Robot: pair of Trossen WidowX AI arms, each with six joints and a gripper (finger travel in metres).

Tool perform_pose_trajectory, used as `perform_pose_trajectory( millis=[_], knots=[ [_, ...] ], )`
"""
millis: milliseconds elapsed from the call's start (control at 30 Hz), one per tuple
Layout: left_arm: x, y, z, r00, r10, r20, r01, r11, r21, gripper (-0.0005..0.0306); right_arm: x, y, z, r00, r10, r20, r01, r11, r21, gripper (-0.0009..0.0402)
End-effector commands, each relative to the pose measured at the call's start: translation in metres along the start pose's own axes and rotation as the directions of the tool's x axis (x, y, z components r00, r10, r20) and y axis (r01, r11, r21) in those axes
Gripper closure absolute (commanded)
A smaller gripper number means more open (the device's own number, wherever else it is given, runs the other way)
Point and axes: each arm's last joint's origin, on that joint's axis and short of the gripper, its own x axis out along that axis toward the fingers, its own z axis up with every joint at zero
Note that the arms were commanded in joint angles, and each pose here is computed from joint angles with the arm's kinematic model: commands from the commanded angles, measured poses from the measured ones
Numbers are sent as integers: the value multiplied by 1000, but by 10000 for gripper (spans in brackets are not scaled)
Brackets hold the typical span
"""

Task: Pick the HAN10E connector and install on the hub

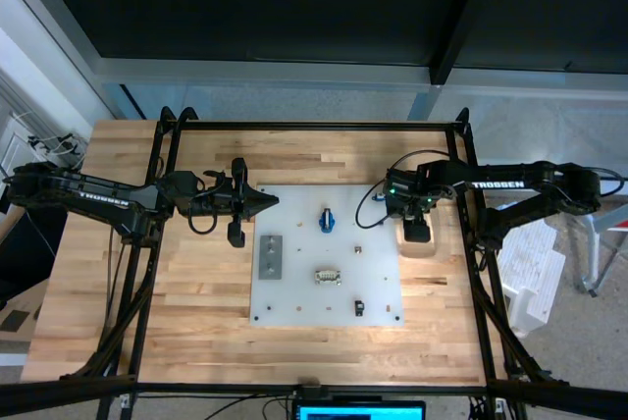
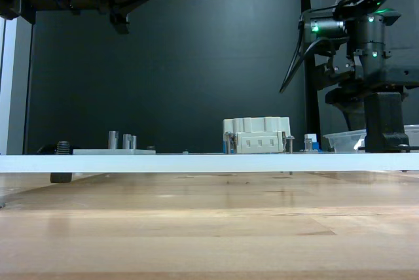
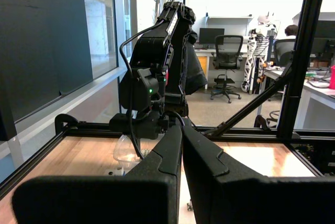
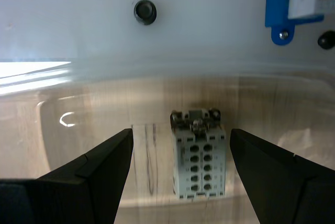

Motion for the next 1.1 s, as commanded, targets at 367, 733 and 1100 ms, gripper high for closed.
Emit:
perform_pose_trajectory(
  millis=[367, 733, 1100],
  knots=[
    [0, 0, 0, 1000, 0, 1, 0, 1000, 0, 300, 16, -2, 13, 1000, 2, 8, -2, 1000, -9, 134],
    [0, 0, 0, 1000, 0, 1, 0, 1000, 0, 300, 28, -4, 20, 1000, 4, 0, -4, 1000, -25, 134],
    [0, 0, 0, 1000, 0, 1, 0, 1000, 0, 300, 29, -4, 20, 1000, 4, -3, -4, 1000, -27, 134]
  ],
)
